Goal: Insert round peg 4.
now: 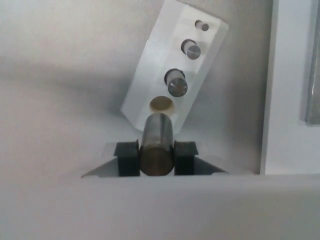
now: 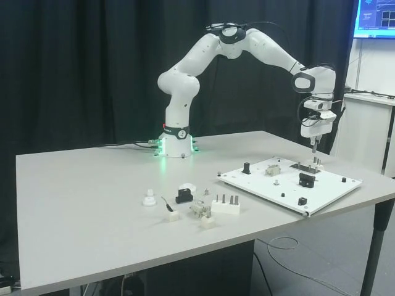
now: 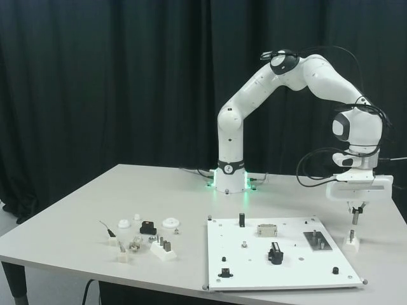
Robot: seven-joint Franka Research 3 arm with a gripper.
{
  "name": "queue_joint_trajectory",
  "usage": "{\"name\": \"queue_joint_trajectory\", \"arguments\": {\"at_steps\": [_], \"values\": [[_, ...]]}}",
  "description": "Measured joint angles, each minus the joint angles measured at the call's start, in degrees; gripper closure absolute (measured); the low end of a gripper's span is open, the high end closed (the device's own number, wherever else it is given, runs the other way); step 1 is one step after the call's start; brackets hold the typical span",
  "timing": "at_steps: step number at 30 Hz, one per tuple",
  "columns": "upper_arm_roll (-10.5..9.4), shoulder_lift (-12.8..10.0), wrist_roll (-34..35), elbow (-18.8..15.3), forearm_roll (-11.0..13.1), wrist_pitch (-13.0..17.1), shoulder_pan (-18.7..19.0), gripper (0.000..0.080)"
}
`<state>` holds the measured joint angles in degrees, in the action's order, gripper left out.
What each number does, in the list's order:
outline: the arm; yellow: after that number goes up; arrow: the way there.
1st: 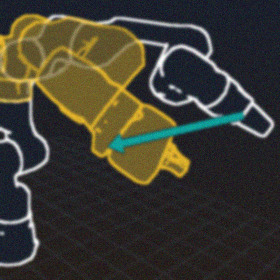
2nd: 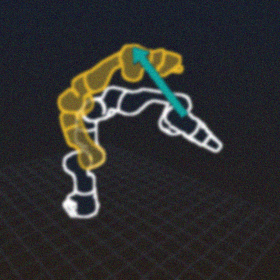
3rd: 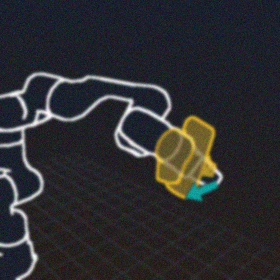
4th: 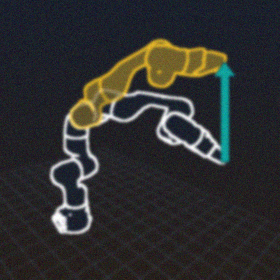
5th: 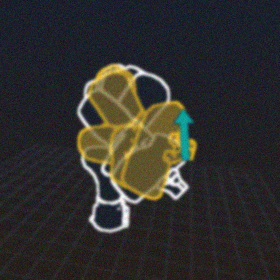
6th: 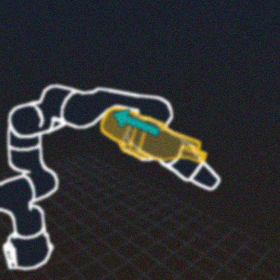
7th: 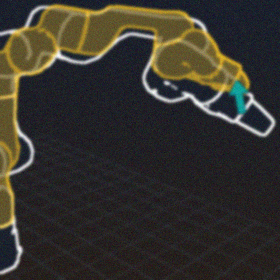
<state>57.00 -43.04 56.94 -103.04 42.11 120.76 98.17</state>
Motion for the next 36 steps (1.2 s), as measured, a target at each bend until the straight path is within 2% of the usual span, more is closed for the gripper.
{"name": "queue_joint_trajectory", "arguments": {"at_steps": [10,22,36], "values": [[0.21,0.0,0.0,0.0,-0.6,0.0,-0.1,0.0658],[1.53,0.0,-0.8,0.0,-2.4,0.1,-0.6,0.0658],[2.76,-0.5,-6.0,-0.2,-2.7,1.4,-4.5,0.0658]]}}
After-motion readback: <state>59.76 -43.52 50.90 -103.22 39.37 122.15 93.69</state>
